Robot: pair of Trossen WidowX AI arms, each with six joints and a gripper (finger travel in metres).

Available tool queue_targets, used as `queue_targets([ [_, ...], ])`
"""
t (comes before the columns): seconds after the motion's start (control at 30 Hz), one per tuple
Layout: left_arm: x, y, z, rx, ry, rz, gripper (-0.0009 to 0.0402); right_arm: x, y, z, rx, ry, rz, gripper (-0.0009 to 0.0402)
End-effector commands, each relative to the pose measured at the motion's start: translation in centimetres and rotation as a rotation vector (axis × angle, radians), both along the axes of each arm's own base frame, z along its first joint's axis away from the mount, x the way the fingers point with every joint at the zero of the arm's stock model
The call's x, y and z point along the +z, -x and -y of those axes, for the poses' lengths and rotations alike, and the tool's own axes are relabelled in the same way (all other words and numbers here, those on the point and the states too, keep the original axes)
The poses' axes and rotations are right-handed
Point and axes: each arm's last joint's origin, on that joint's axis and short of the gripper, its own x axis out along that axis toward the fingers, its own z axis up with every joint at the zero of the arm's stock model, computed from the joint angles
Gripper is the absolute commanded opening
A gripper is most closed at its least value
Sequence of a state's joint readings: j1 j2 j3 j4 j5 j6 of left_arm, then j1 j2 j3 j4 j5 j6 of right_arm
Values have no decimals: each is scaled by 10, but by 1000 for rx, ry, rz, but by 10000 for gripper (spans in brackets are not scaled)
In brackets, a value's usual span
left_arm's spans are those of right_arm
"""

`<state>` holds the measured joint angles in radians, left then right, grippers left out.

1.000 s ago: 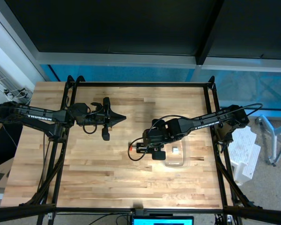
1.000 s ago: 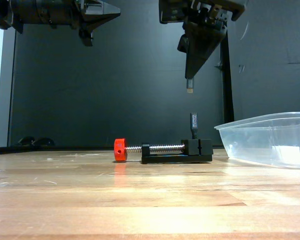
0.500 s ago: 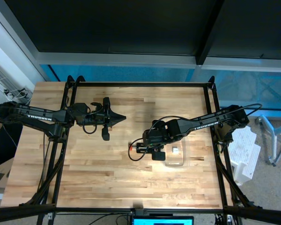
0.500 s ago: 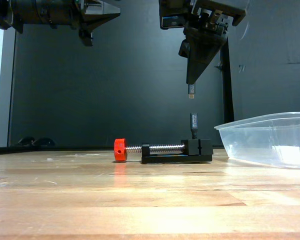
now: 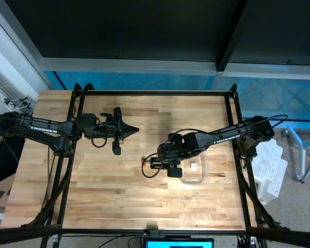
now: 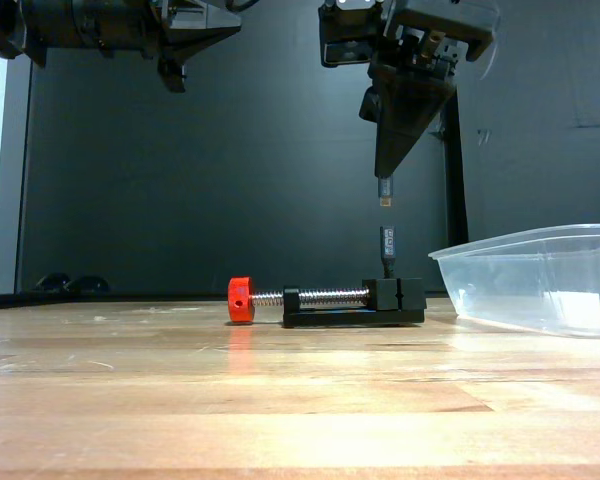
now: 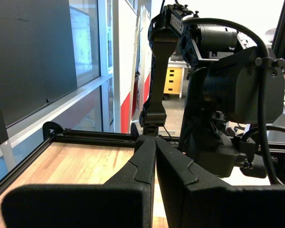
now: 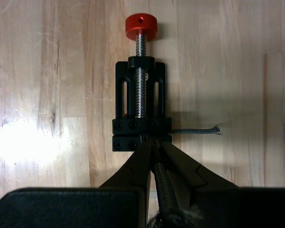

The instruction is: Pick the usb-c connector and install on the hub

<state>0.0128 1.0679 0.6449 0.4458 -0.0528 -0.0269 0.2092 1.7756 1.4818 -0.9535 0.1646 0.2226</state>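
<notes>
Pickup looked done: right gripper (image 6: 384,171) pinched the plug (image 6: 384,193) just above the hub (image 6: 352,301), not plugged in yet, while left gripper (image 5: 130,129) sat pressed together, parked well away.

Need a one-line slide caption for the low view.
Right gripper, shut on the usb-c connector, hangs above the upright post on the hub; left gripper, shut, sits high at left.

Right gripper (image 8: 152,142) jaws closed on usb-c connector (image 8: 156,159), tips over hub (image 8: 141,102); red knob (image 8: 141,26) opposite.
</notes>
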Motion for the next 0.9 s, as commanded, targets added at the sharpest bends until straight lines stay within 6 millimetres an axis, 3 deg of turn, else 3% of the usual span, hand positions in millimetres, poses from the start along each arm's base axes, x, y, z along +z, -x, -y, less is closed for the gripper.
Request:
queue_targets([
  [0.03, 0, 0, 0, 0, 0, 0, 0, -3, 0, 0, -2, -1, 1, 2],
  [0.9, 0, 0, 0, 0, 0, 0, 0, -13, -3, -3, -24, -13, -8, 0],
])
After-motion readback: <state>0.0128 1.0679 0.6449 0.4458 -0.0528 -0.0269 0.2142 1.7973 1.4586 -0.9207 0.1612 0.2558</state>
